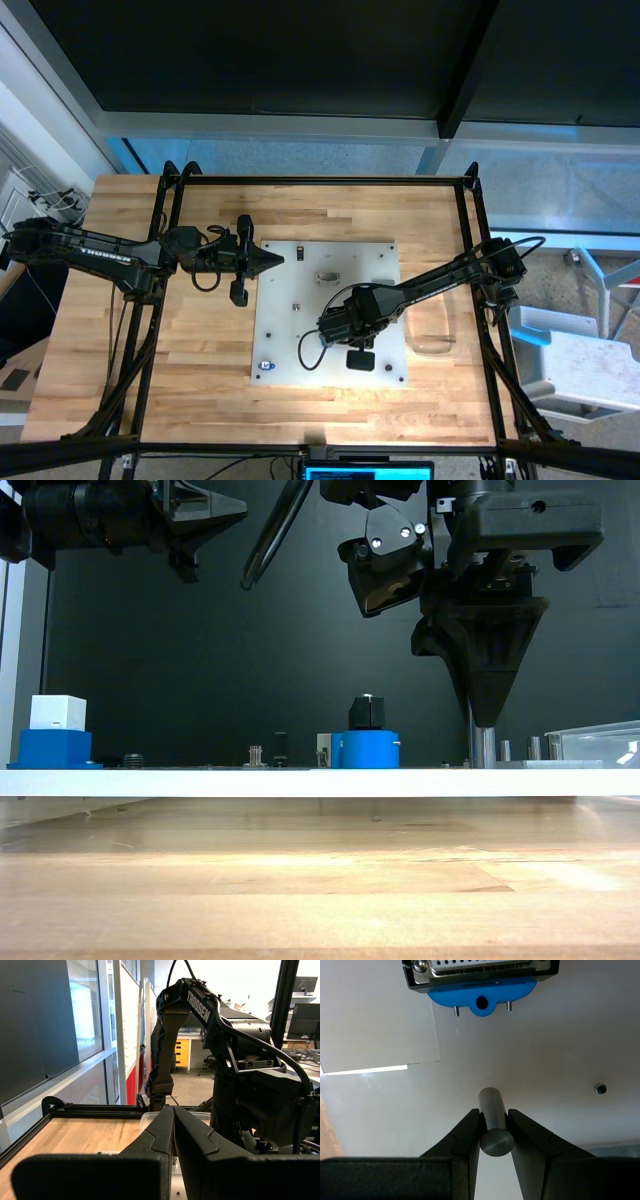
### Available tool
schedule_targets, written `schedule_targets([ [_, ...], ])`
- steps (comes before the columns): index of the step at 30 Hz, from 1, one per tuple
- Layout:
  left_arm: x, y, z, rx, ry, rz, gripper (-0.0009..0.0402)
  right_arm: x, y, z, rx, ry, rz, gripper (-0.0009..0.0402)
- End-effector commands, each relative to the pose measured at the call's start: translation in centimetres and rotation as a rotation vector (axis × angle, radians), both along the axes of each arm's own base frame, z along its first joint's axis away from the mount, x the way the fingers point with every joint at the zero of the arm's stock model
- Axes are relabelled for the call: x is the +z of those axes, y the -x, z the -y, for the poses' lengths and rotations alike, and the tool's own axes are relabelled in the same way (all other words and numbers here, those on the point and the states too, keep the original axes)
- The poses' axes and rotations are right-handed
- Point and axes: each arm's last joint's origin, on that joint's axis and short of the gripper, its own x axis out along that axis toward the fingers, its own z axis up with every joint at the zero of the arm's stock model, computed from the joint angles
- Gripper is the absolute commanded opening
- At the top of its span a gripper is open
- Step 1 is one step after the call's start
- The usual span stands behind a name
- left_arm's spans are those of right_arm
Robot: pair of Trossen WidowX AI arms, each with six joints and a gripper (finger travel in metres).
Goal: Pick the 16mm cylinder and place it in the taskboard
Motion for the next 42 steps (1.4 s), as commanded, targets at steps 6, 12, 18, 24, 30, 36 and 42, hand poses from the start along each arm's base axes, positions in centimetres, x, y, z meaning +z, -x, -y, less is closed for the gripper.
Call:
schedule_targets([
  [6,0.0,0.0,0.0,0.000,0.000,0.000,0.0000,0.0,0.0,0.0,-0.001,0.006,0.001,0.0045],
  [12,0.0,0.0,0.0,0.000,0.000,0.000,0.0000,-0.2,0.1,0.0,0.000,0.008,-0.003,0.0045],
  [18,0.0,0.0,0.0,0.000,0.000,0.000,0.0000,-0.4,0.1,0.0,0.002,0.006,0.004,0.0045],
  [24,0.0,0.0,0.0,0.000,0.000,0.000,0.0000,-0.5,0.1,-0.1,0.004,0.004,0.010,0.0045],
  [30,0.0,0.0,0.0,0.000,0.000,0.000,0.0000,-1.1,0.1,-0.2,0.005,0.000,0.019,0.0045],
  [36,0.0,0.0,0.0,0.000,0.000,0.000,0.0000,-1.6,0.3,-0.2,0.005,-0.001,0.017,0.0045],
  [42,0.0,0.0,0.0,0.000,0.000,0.000,0.0000,-2.0,0.3,-0.2,0.006,-0.003,0.026,0.0045],
])
